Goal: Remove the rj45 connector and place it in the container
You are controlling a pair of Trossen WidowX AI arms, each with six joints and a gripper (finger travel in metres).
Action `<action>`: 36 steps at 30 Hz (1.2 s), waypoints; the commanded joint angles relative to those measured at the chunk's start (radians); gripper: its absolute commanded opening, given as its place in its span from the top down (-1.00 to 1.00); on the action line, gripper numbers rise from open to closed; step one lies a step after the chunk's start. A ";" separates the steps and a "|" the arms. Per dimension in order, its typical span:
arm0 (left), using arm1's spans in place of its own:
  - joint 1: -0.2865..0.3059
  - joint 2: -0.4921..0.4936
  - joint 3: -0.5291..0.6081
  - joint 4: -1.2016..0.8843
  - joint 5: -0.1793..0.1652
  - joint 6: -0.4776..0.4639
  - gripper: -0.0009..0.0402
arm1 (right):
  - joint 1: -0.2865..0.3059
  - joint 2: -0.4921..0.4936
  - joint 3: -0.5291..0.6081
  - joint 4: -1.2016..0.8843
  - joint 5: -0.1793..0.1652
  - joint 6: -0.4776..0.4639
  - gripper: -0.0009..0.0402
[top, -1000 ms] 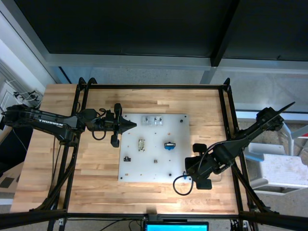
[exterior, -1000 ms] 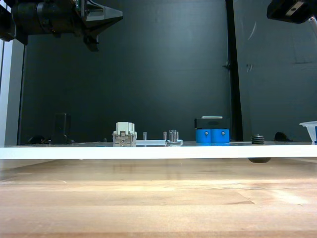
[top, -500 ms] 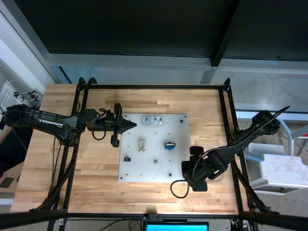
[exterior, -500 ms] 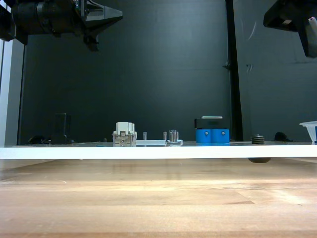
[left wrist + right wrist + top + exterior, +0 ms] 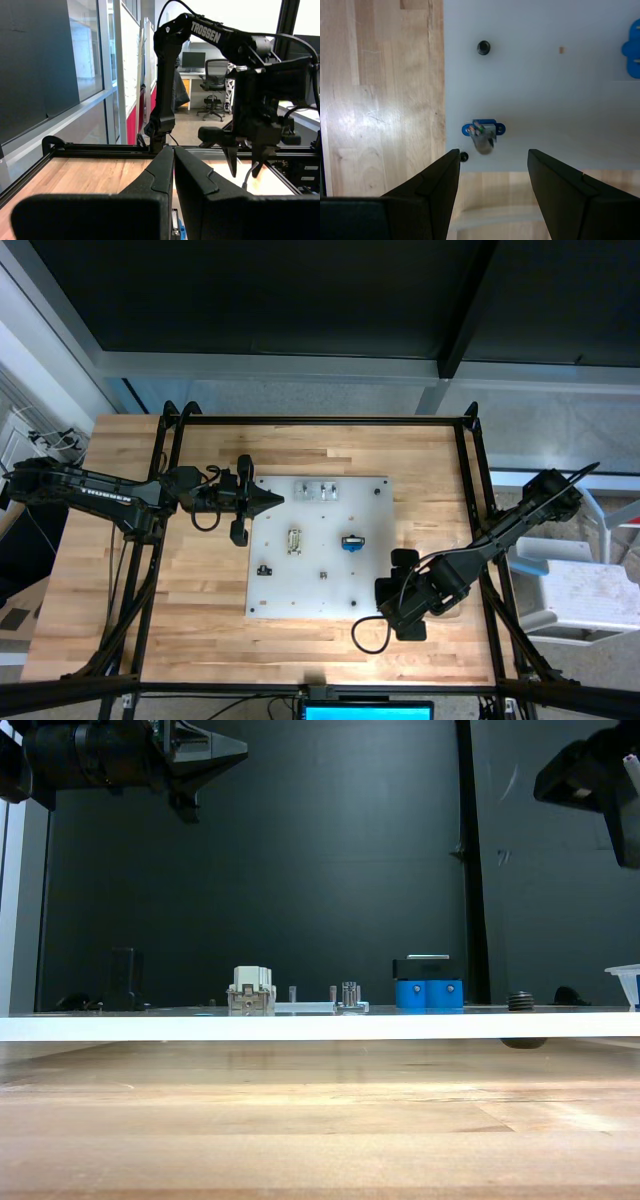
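Two grippers are in view. Left gripper [image 5: 173,148]: held high above the table [image 5: 200,580], over the far left edge of the white board [image 5: 310,580], with its fingers pressed together and nothing between them. Right gripper [image 5: 492,151]: held above the board's near right corner, pointing down, with its fingers spread wide and empty. The low view shows it well clear of the board surface. Rj45 connector [image 5: 483,132]: seated in a small blue bracket [image 5: 466,130] on the board, close to the board's right edge and near the corner. In the right wrist view it appears in the gap between the two spread fingers, untouched. A black screw [image 5: 483,48] stands on the board further in from the connector, and the blue connector block [image 5: 352,542] sits near the board's middle. Container [image 5: 628,988]: a clear tub standing on the table just off the board's right edge, apart from the connector.
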 commanded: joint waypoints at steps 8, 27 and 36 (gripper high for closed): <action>0.000 0.000 0.000 0.000 0.000 0.000 0.95 | 0.001 -0.001 -0.064 0.084 0.005 0.000 0.04; 0.000 0.000 0.000 0.000 0.000 0.000 0.95 | 0.000 -0.001 -0.150 0.192 0.030 -0.001 0.04; 0.000 0.000 0.000 0.000 0.000 0.000 0.95 | -0.002 -0.001 -0.163 0.201 0.031 -0.004 0.10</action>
